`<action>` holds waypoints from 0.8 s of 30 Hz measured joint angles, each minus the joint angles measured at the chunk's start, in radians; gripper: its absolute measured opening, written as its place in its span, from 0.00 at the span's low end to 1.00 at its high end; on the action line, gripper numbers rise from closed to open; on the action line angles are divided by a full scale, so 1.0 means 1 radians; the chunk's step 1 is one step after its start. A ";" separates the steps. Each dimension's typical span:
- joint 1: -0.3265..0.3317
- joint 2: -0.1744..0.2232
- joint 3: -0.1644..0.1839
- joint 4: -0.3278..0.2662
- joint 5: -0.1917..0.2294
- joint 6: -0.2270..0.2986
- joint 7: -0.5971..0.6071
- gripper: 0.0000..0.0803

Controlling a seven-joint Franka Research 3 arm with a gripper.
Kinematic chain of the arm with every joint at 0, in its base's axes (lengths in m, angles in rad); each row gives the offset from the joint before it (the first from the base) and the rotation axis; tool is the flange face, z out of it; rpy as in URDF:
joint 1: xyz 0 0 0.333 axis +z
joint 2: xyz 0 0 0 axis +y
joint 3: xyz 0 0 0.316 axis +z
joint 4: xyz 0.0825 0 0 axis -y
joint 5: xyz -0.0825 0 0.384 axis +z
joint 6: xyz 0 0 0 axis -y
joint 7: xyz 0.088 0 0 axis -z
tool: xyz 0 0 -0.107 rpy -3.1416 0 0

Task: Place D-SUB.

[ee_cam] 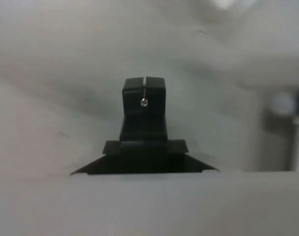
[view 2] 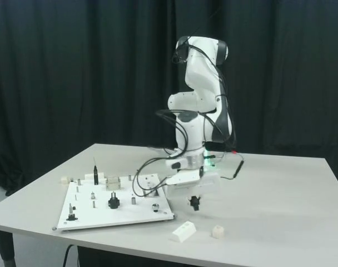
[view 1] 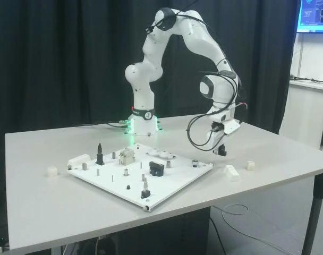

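Presently the white arm (view 1: 190, 37) holds its gripper (view 1: 222, 151) above the bare grey table (view 1: 39, 202), just off the white board's (view 1: 172, 183) edge. In the wrist view the black fingers (ee_cam: 134, 105) are pressed together with nothing between them. A white oblong block (view 1: 231, 171), possibly the D-SUB though I cannot confirm it, lies on the table near the gripper, beside a small white cube (view 1: 251, 165)

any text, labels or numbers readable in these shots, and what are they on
None can be read.
Screen at the upper corner of the first room view: shows lines of content, too small to read.
White board, white arm and end effector: no legible markings in any view.
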 joint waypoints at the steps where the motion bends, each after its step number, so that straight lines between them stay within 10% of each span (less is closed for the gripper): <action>1: 0.001 0.003 0.007 -0.004 -0.001 0.010 0.008 0.19; 18: 0.002 0.043 0.087 -0.036 -0.027 0.102 0.095 0.19; 19: 0.002 0.042 0.089 -0.036 -0.030 0.103 0.102 0.47; 24: 0.002 0.038 0.094 -0.036 -0.050 0.103 0.123 0.47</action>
